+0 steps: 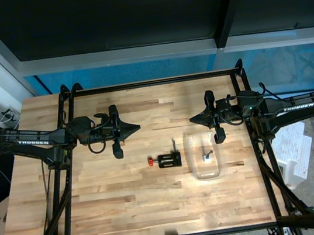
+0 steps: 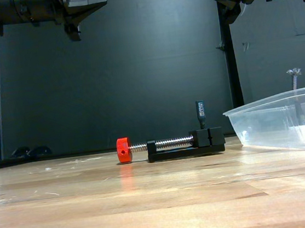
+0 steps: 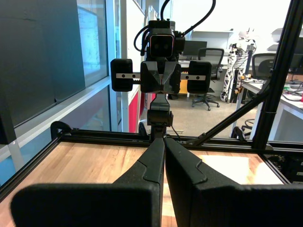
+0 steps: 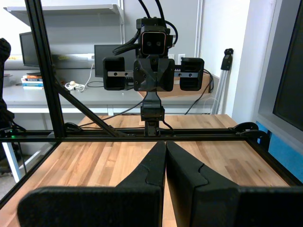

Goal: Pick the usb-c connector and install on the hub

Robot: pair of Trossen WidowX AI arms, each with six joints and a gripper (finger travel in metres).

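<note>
The usb-c connector (image 1: 208, 157) is sitting inside the clear tray (image 1: 196, 171), its thin stalk rising roughly upright past the rim. Just left of the tray, the hub (image 1: 169, 160) is lying on the surface (image 1: 128, 198), long axis running left to right and red knob (image 1: 150, 161) pointing leftward. The left gripper (image 1: 136, 127) and right gripper (image 1: 193, 120) are hovering high beyond them, tips facing each other, fingers pressed together.

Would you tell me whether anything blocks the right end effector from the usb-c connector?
Nothing visible does. The usb-c connector sits in the open-topped clear tray; the shut right end effector hangs high near its far rim, the shut left end effector opposite.
</note>
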